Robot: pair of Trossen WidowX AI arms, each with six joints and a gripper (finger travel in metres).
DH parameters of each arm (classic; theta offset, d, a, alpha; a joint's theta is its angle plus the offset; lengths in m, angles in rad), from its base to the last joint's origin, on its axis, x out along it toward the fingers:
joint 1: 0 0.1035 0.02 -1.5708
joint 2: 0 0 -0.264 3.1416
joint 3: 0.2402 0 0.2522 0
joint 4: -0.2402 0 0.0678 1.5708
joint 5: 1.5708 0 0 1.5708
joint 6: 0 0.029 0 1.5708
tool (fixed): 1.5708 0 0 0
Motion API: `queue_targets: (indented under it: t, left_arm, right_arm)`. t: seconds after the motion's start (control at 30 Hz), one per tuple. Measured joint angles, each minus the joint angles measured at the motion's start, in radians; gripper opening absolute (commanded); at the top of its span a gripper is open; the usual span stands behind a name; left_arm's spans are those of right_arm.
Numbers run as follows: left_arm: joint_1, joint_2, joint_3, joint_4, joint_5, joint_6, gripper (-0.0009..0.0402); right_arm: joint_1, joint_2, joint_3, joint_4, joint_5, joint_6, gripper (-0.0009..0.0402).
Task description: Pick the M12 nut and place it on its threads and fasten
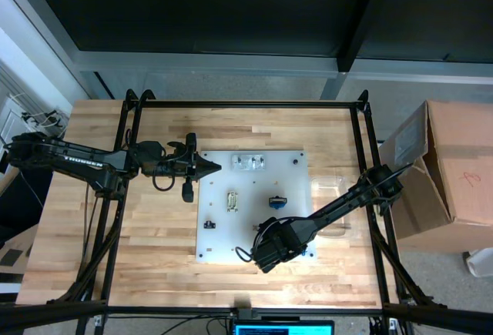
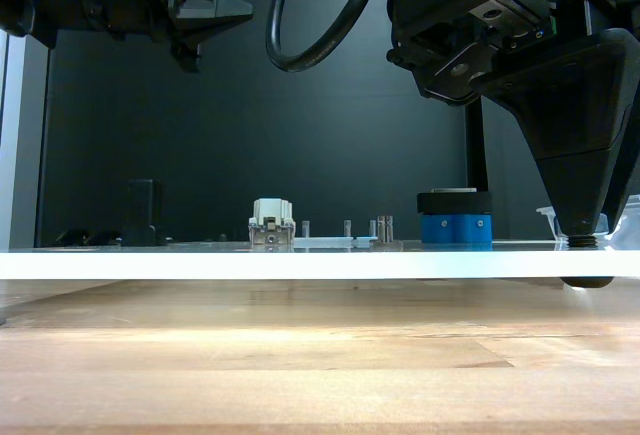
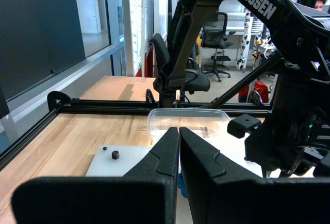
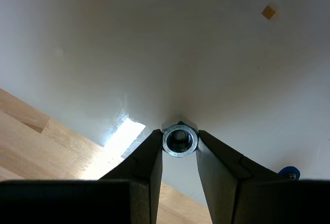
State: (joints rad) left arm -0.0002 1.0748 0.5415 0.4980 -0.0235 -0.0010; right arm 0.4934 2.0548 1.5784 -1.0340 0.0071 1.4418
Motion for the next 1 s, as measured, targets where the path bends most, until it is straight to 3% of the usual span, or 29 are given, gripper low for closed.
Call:
queue_targets:
  t: [0.63, 1.0]
  left_arm:
    - [0.000, 0.000, 0.000, 0.000, 0.000, 0.000, 0.0000]
    - [0.000, 0.000, 0.000, 0.000, 0.000, 0.000, 0.0000]
  right_arm:
    - [0.000, -0.009, 0.000, -0.003, 0.004, -0.011, 0.0228]
    - [0.000, -0.087, 0.000, -0.001, -0.010, -0.072, 0.0255]
